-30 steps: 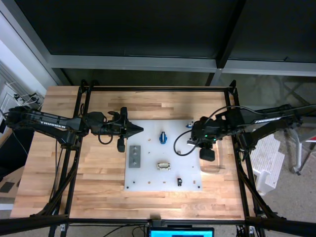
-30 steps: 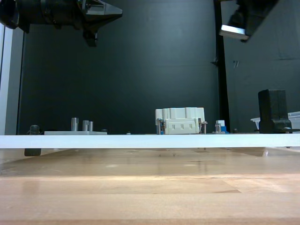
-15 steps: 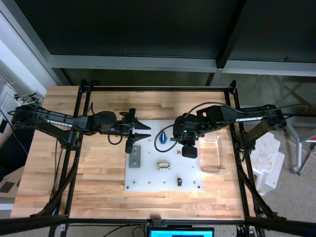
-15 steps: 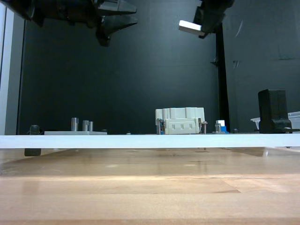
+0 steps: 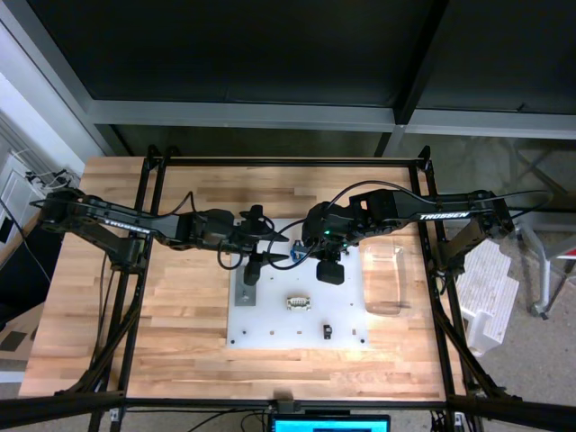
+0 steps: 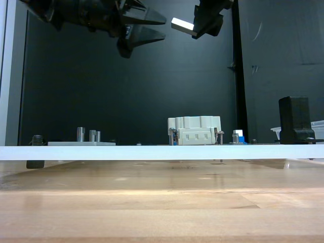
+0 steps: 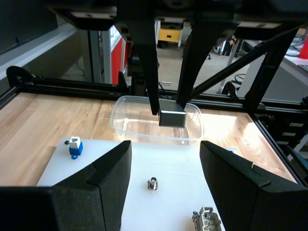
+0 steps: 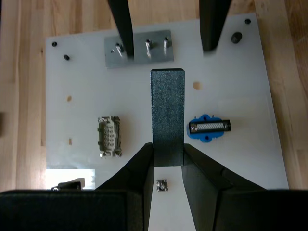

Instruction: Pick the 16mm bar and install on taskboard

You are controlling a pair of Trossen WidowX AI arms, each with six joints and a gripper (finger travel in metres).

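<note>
1. We see the right gripper [image 8: 167, 156] clamping the 16mm bar [image 8: 167, 113] high above the taskboard [image 8: 250, 96].
2. The left gripper [image 7: 163, 163] hovers spread wide, facing the bar's end.
3. In the high view we cannot make the bar out.

A robotics laboratory or test workshop is indicated. A white rectangular plastic task board [image 5: 270, 328] is laid on a pale butcher-block wooden table [image 5: 180, 351]. A beige multi-pin connector [image 8: 109, 137] and a blue-shelled connector [image 8: 208, 128] are mounted on the board. A black metal frame [image 5: 288, 162] is set around the board. Above the board, two black robotic grippers are seen face to face: the left gripper [image 6: 161, 29] with fingers spread, the right gripper [image 8: 167, 156] clamped on a grey rectangular metal bar [image 8: 167, 106]. Beyond the board, grey metal racking [image 5: 243, 112] is seen. Nearer than the board is a small lit blue screen [image 5: 331, 423].
</note>
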